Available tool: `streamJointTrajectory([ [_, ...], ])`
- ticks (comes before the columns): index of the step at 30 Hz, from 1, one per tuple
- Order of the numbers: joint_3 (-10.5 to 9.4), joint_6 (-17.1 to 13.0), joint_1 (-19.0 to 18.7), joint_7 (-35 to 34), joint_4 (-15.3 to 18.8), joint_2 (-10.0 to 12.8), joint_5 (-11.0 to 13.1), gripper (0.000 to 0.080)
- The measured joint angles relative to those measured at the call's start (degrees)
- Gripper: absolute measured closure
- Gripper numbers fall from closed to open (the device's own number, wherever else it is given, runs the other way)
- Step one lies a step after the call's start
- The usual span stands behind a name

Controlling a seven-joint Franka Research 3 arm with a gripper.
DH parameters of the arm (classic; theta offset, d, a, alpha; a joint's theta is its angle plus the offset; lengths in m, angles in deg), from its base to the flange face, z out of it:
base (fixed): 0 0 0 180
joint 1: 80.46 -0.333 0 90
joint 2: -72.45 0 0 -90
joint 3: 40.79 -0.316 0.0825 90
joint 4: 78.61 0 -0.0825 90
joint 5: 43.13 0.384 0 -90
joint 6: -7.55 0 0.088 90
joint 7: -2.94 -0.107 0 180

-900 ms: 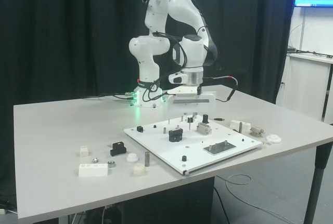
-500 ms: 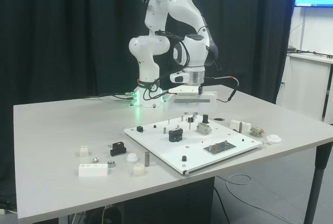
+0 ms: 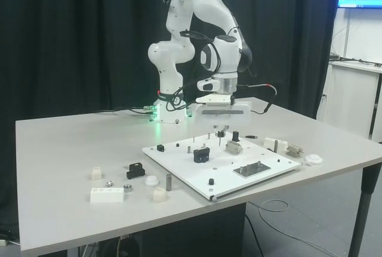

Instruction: Place square peg 1.

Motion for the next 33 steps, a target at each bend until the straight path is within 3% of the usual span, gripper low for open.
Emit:
streamJointTrajectory([
  [18,0.90,4.04,0.00,-0.66,-2.57,-1.19,-2.37,0.0772],
  [33,5.42,4.64,1.14,1.00,-3.71,-1.12,-7.66,0.0772],
])
